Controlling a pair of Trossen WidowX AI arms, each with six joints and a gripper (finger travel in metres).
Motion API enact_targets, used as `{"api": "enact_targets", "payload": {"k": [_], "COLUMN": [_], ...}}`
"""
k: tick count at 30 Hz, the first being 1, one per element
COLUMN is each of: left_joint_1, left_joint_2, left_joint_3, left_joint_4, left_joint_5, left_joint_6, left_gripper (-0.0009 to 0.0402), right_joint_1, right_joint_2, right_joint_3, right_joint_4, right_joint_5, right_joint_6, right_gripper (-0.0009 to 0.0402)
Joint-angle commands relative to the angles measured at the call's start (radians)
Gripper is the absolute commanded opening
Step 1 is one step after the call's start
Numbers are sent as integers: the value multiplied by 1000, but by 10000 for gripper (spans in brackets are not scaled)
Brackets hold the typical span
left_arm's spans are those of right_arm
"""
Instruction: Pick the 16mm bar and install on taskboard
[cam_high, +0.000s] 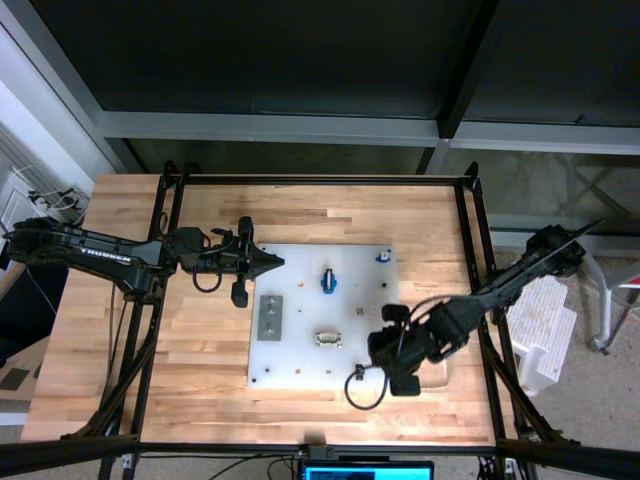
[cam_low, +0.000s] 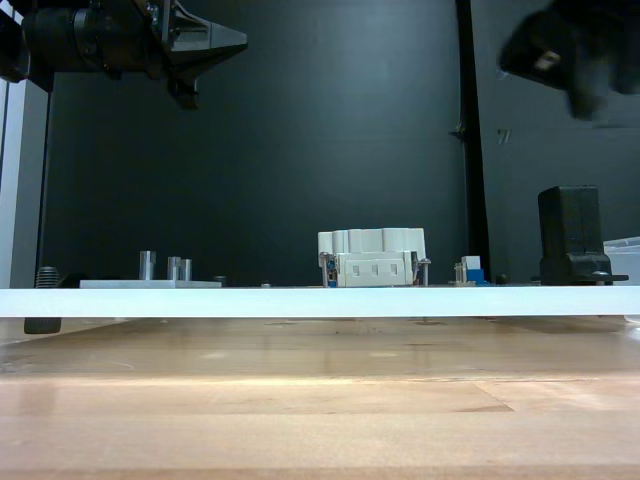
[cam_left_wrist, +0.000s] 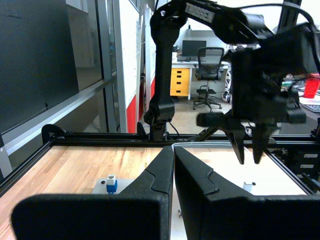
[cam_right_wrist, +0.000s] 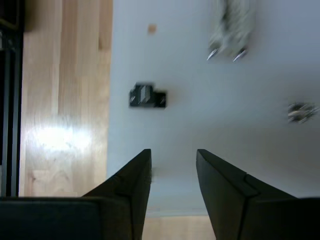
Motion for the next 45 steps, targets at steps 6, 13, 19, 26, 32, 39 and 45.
{"api": "enact_targets", "payload": {"k": [6, 13, 19, 26, 32, 39, 45], "left_joint_1": [0, 0, 0, 0, 0, 0, 0], "left_joint_2": [0, 0, 0, 0, 0, 0, 0], "left_joint_3": [0, 0, 0, 0, 0, 0, 0], "left_joint_4": [0, 1, 0, 0, 0, 0, 0], "left_joint_5": [0, 0, 0, 0, 0, 0, 0], "left_joint_6": [0, 0, 0, 0, 0, 0, 0], "left_gripper": [0, 0, 0, 0, 0, 0, 0], "right_joint_1": [-145, -251, -340, -432, -498, -545, -565], "right_joint_2": [-114, -211, -285, -354, -402, -456, -481], "right_joint_3": [-28, -95, -157, -237, -289, -370, -428], "right_joint_4": [76, 194, 311, 476, 579, 736, 886], "right_joint_5": [26, 26, 25, -59, -83, -131, -145], "right_joint_6": [-141, -253, -346, -443, -473, -502, -508], "right_gripper": [66, 23, 2, 0, 0, 0, 0]}}
